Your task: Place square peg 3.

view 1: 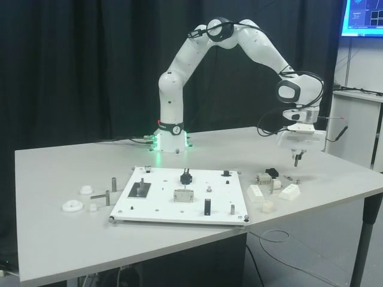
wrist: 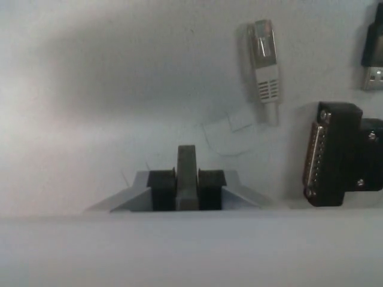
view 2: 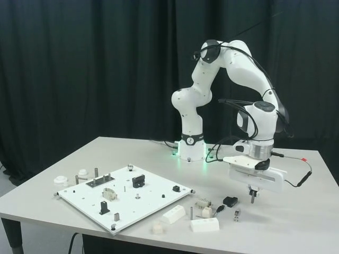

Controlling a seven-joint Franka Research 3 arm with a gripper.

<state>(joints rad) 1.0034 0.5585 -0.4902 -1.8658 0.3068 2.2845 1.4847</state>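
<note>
While my pincer (wrist: pixel 187 190) clamps the grey square peg (wrist: pixel 187 170) above the table (view 1: pixel 54 179), insertion into the white board (view 1: pixel 161 206) remains.

No readable text, brand or number anywhere. Faint markings on the screen (view 1: pixel 363 17) at the upper right of the first room view, perhaps lines of writing, too small to read.

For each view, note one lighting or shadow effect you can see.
Wrist view: a broad soft shadow lies on the table above the gripper holding the peg. First room view: green light glows at the arm's base. Second room view: the same glow.
</note>
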